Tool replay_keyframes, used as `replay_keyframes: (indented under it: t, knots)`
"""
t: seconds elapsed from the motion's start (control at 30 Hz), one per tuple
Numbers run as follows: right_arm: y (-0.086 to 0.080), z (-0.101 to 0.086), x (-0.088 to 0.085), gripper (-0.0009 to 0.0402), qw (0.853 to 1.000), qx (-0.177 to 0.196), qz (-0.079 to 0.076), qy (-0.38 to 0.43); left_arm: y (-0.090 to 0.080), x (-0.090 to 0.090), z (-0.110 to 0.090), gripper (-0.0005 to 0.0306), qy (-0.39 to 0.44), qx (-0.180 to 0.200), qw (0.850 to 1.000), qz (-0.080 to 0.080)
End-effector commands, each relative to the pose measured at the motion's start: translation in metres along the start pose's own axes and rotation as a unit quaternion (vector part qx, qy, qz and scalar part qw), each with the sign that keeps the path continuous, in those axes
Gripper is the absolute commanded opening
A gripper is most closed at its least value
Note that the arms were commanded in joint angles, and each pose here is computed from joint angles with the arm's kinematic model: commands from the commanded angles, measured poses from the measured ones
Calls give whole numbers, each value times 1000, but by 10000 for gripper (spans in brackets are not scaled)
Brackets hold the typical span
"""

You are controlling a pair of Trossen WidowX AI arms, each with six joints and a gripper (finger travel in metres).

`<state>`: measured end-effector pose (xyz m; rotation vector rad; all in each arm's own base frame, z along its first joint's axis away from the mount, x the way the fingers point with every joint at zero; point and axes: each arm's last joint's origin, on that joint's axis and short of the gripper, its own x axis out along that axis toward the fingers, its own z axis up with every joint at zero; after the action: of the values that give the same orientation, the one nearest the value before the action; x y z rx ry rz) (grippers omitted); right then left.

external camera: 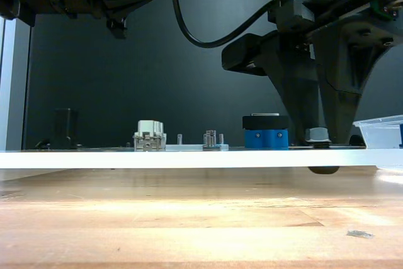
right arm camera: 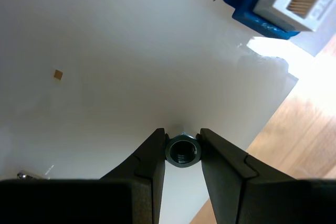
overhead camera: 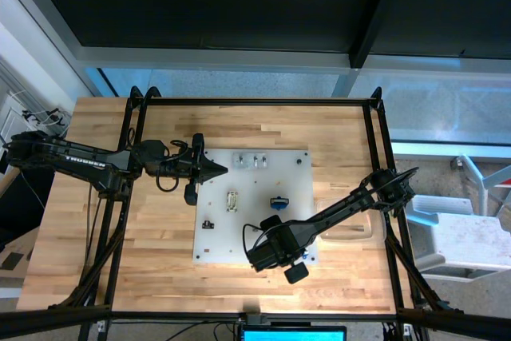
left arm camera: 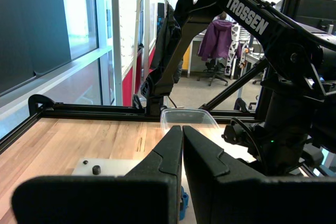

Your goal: Pick the M12 fastener and fasten on the M12 threads

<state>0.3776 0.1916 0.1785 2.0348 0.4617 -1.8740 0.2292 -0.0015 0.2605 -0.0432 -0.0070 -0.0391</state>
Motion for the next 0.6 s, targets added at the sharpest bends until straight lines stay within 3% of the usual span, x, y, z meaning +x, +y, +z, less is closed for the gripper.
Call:
replay_keyframes:
  t: [0.03,0.6]
  knots:
    - [0,-1,0,18,1000,0,0,6,0,0,0,0,0,0,1000,0]
    - [0,0,0,18,1000,0,4,0,0,0,0,0,0,0,1000,0]
